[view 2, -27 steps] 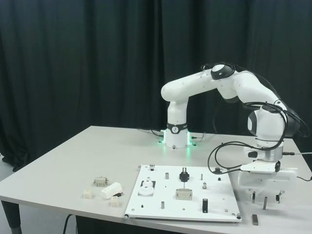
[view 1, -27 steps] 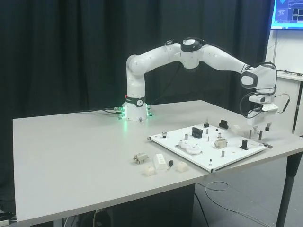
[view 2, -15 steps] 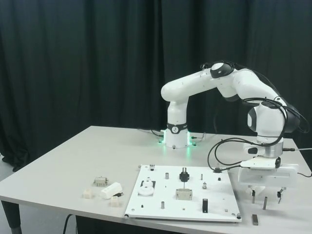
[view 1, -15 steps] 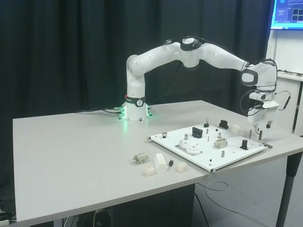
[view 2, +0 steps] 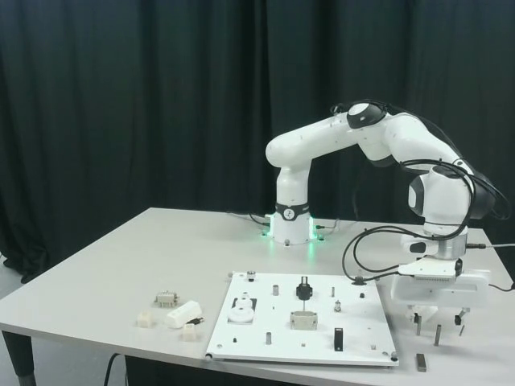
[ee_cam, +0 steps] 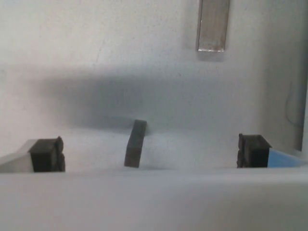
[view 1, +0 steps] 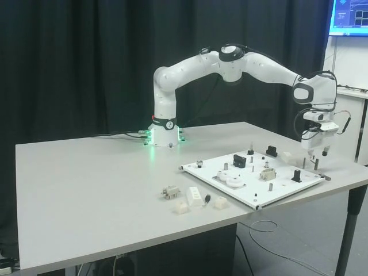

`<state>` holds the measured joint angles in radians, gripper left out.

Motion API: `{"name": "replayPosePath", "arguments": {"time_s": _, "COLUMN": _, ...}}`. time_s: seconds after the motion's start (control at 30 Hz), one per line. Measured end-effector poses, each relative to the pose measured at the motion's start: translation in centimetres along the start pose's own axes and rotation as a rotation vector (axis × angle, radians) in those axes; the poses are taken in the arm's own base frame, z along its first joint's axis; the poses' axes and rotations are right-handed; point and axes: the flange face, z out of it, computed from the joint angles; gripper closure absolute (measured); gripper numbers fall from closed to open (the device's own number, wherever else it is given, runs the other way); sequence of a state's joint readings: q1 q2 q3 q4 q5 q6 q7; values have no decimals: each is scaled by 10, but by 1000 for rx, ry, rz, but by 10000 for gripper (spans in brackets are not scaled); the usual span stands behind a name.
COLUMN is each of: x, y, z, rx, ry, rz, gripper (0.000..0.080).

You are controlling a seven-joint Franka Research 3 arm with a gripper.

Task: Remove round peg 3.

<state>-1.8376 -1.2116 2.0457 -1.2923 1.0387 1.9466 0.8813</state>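
Observation:
A small dark round peg (ee_cam: 135,143) stands on the grey table beside the white assembly board (view 2: 265,347), off its far end from the loose parts. It also shows as a short upright pin (view 2: 437,334) (view 1: 315,163) in both room views. My gripper (ee_cam: 149,153) hangs straight above it, open, with one black fingertip (ee_cam: 45,155) on each side and nothing held. In the room views the gripper (view 2: 438,317) (view 1: 318,151) sits a little above the peg's top, not touching it.
A short grey bar (ee_cam: 212,25) (view 2: 420,363) lies flat on the table close to the peg. The board (view 1: 287,185) carries several upright pegs, black blocks and white gears. Loose white and grey parts (view 2: 180,314) lie beyond the board's other end. The table edge is near.
The gripper has risen straight up from the peg, which stays standing on the table. The fingers remain spread.

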Motion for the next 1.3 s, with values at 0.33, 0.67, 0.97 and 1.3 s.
{"name": "replayPosePath", "arguments": {"time_s": 0.33, "x": 4, "y": 1, "z": -2, "rx": -1, "ry": 8, "rz": 2, "gripper": 3}}
{"name": "replayPosePath", "arguments": {"time_s": 0.67, "x": 13, "y": 3, "z": -5, "rx": 0, "ry": 16, "rz": 14, "gripper": 3}}
{"name": "replayPosePath", "arguments": {"time_s": 0.97, "x": 34, "y": 10, "z": -10, "rx": -7, "ry": 39, "rz": 15, "gripper": 3}}
{"name": "replayPosePath", "arguments": {"time_s": 1.3, "x": 87, "y": 34, "z": -21, "rx": -54, "ry": 110, "rz": 4, "gripper": 3}}
